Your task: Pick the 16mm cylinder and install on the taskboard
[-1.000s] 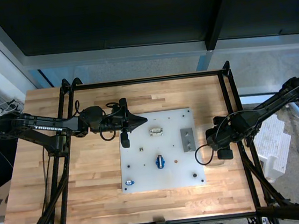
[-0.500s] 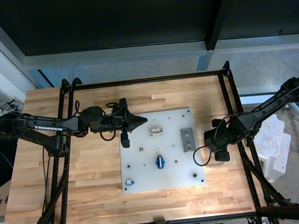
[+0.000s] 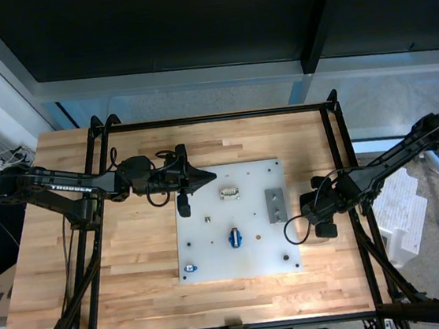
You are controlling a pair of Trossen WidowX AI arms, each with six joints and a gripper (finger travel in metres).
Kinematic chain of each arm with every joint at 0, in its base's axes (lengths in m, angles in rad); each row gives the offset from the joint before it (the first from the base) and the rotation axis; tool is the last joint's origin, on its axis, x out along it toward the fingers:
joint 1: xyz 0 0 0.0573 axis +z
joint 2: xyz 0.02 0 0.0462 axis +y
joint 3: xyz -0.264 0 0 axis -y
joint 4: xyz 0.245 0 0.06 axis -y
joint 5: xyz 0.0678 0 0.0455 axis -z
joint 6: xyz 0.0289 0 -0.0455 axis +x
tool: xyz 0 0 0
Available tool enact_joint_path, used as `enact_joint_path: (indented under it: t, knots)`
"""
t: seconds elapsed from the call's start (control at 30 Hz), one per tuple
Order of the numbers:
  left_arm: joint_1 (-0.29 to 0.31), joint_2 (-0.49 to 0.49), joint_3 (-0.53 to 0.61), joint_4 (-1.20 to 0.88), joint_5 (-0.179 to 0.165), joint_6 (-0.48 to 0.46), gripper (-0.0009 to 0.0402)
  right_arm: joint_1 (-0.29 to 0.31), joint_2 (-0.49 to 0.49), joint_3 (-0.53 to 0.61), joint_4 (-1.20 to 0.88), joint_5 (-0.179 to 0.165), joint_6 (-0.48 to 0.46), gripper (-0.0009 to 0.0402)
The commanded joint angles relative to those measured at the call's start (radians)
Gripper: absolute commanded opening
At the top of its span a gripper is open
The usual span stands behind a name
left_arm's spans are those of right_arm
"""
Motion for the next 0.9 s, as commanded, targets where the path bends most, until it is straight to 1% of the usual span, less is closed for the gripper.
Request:
enact_joint_path:
  t: [0.03,0.13,0.23,0.47,0.5,0.6,0.77,0.9]
  knots:
    - [0.0,0.0,0.0,0.0,0.0,0.0,0.0,0.001,0.0,0.0,0.002,0.0,-0.001,0.0141]
    - [0.0,0.0,0.0,0.0,0.0,0.0,0.0,0.002,0.0,0.0,0.002,0.0,0.001,0.0129]
    - [0.0,0.0,0.0,0.0,0.0,0.0,0.0,0.003,0.0,0.0,0.002,-0.001,0.0,0.0108]
    - [0.0,0.0,0.0,0.0,0.0,0.0,0.0,0.005,0.0,0.0,0.002,-0.008,0.0,0.0039]
    - [0.0,0.0,0.0,0.0,0.0,0.0,0.0,0.005,0.0,0.0,0.002,-0.016,-0.002,0.0028]
    - [0.0,0.0,0.0,0.0,0.0,0.0,0.0,0.005,0.0,0.0,0.002,-0.019,-0.002,-0.0001]
    - [0.0,0.0,0.0,0.0,0.0,0.0,0.0,0.005,-0.001,0.019,-0.011,-0.018,-0.003,0.001]
    - [0.0,0.0,0.0,0.0,0.0,0.0,0.0,0.004,-0.001,0.067,-0.06,-0.018,-0.003,0.0011]
